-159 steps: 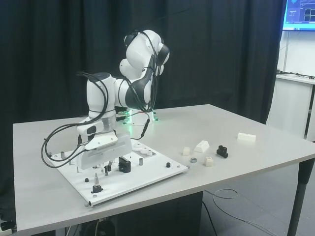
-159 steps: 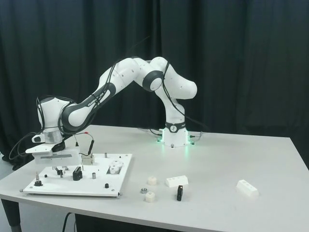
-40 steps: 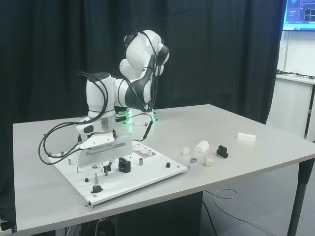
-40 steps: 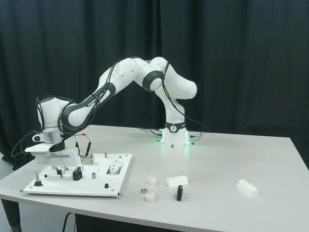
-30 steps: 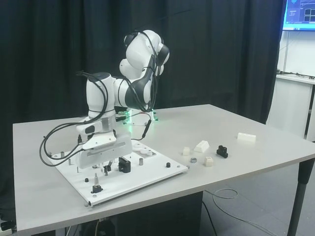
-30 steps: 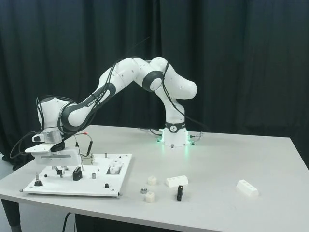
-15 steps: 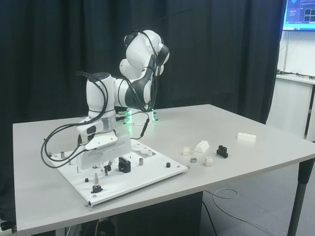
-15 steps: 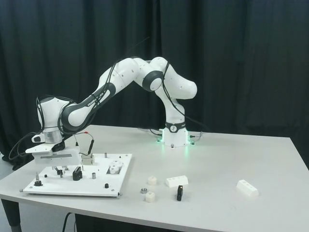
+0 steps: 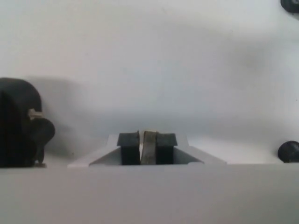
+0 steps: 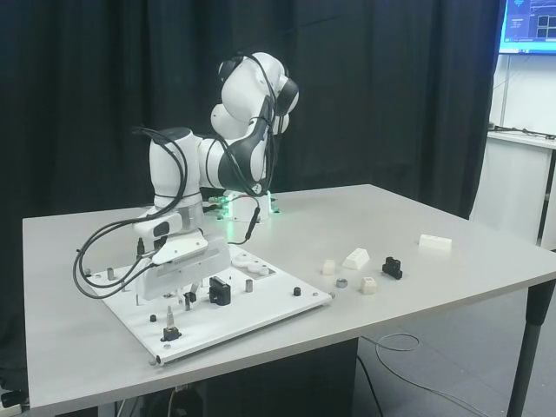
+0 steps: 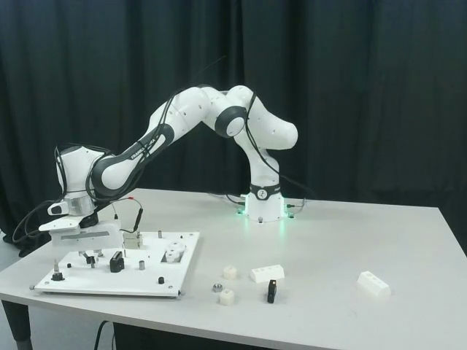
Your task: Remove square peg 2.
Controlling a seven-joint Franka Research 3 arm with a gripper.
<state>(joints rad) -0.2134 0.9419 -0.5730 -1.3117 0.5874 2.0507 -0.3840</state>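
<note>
In the wrist view my gripper (image 9: 148,148) is shut on a thin grey square peg (image 9: 149,145), which stands upright between the two black pads (image 9: 128,148) over the white board (image 9: 149,70). In the first room view the gripper (image 10: 185,298) hangs under the white hand, just above the board (image 10: 261,308) near its left middle. The second room view shows the gripper (image 11: 89,257) low over the board (image 11: 168,281); the peg itself is hidden there by the hand.
A black clamp part (image 10: 218,291) (image 9: 18,123) stands on the board beside the gripper, with small posts and black knobs (image 9: 289,151) around. Loose white blocks (image 10: 356,258), a black piece (image 10: 392,268) and a grey nut (image 10: 341,282) lie on the table right of the board. Cables (image 10: 87,261) loop off the wrist.
The hand dipped toward the board and has since risen a little and shifted slightly left, staying over the same part of the board.
</note>
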